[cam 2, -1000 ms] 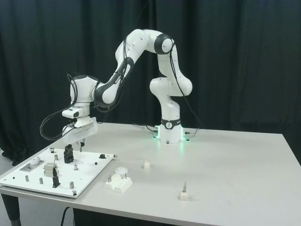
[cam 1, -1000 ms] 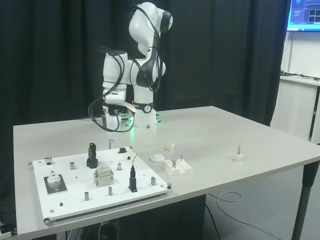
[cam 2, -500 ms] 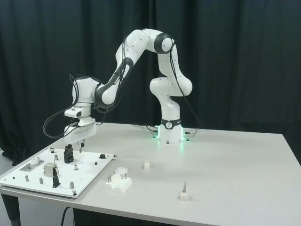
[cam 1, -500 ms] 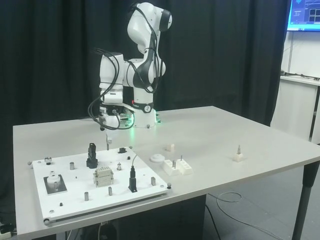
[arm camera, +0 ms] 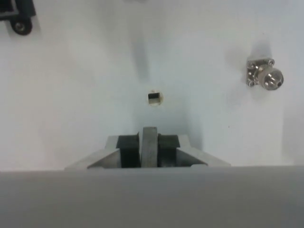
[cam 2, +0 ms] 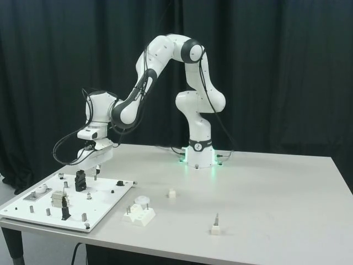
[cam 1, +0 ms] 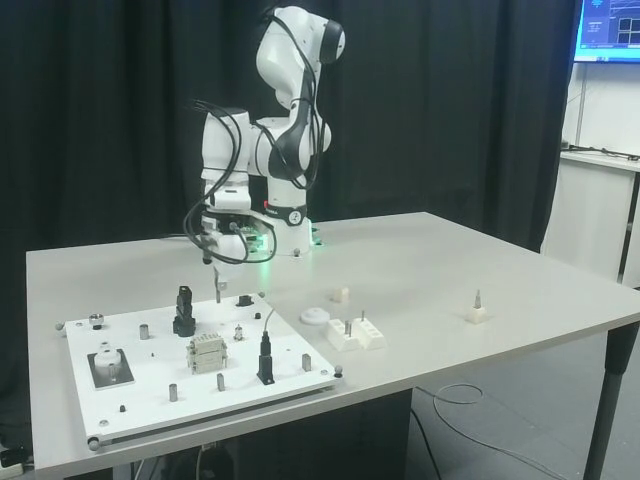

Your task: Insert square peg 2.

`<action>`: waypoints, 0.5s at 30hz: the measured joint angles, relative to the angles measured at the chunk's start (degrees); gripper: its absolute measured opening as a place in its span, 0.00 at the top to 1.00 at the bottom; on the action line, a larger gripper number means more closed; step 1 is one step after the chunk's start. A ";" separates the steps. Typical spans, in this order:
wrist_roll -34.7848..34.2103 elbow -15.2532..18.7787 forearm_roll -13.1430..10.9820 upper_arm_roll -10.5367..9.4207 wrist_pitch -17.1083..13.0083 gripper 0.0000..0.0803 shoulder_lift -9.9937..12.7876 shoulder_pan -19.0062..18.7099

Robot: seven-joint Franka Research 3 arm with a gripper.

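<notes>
A board (cam 1: 200, 385) lies on the table (cam 1: 430, 260) at the lower left of the first room view. Small blocks (cam 1: 356, 334) sit right of it. The arm's base (cam 1: 290, 235) stands behind, perhaps near the table's back edge.

Near the claw: one square hole (arm camera: 154, 98), one metal connector (arm camera: 264, 78), one grey peg (arm camera: 149, 148) between two black pads (arm camera: 127, 151).
</notes>
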State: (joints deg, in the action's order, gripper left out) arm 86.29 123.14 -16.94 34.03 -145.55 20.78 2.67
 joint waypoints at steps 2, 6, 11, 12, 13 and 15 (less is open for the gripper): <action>0.00 0.00 0.00 -0.01 -0.10 0.90 0.18 -0.16; 0.00 -0.04 0.00 -0.08 -0.40 0.90 0.70 -0.35; 0.00 -0.08 -0.04 -0.30 -1.15 0.90 1.34 -0.36; 0.00 -0.08 -0.04 -0.34 -1.33 0.90 1.48 -0.37; 0.00 -0.08 -0.05 -0.37 -1.47 0.90 1.59 -0.36; 0.00 -0.09 -0.05 -0.43 -1.77 0.90 1.87 -0.36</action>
State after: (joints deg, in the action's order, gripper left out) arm 86.29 123.05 -16.98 33.60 -147.32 22.64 2.30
